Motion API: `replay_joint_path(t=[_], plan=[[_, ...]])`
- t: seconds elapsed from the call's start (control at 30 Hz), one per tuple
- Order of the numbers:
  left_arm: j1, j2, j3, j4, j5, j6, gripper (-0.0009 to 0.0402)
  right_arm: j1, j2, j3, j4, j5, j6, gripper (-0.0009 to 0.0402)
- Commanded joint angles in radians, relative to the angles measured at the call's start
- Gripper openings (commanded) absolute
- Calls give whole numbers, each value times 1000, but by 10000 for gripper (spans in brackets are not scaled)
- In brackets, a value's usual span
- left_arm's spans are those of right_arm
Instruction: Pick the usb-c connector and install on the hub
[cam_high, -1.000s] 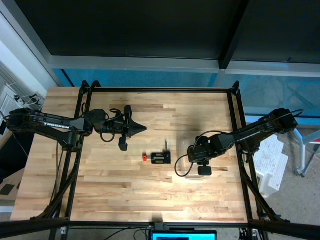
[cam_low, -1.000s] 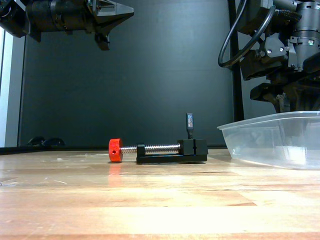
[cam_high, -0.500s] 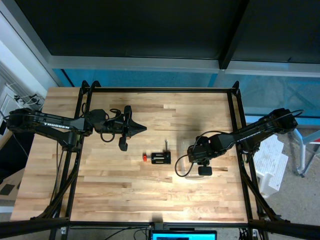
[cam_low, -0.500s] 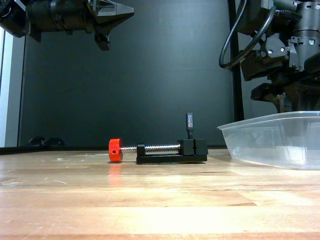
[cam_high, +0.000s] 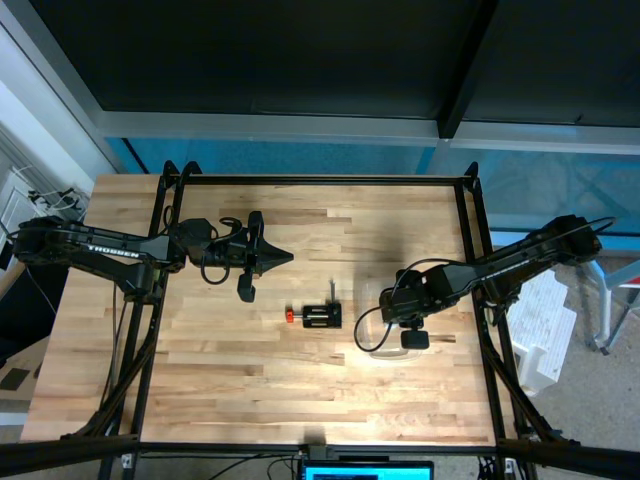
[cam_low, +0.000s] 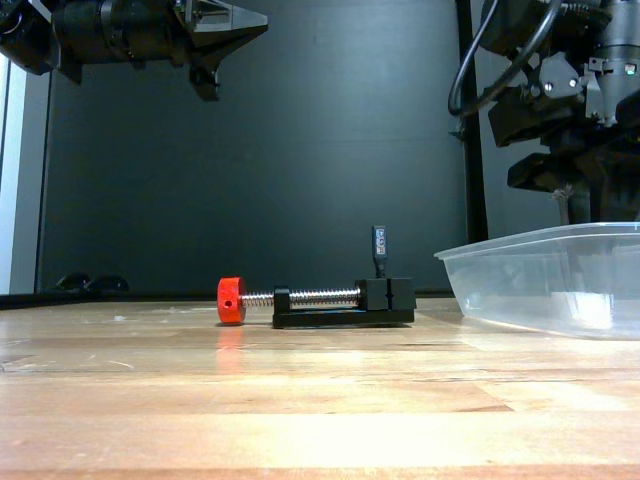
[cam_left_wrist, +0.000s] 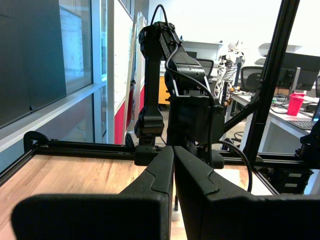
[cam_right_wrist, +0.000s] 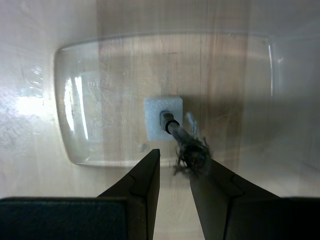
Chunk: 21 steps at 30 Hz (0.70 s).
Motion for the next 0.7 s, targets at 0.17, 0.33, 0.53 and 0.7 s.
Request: replay_joint_path(t=[0.17,0.33,0.53,0.7], plan=[[0,0,0,0,0,0,0,0,-40,0,-7,0,1,75],[0,0,0,0,0,0,0,0,-51,0,-10,0,2,75],[0,0,0,0,0,0,0,0,-66,0,-35,0,1,75],[0,0,0,0,0,0,0,0,-90,0,-42,0,1,75]])
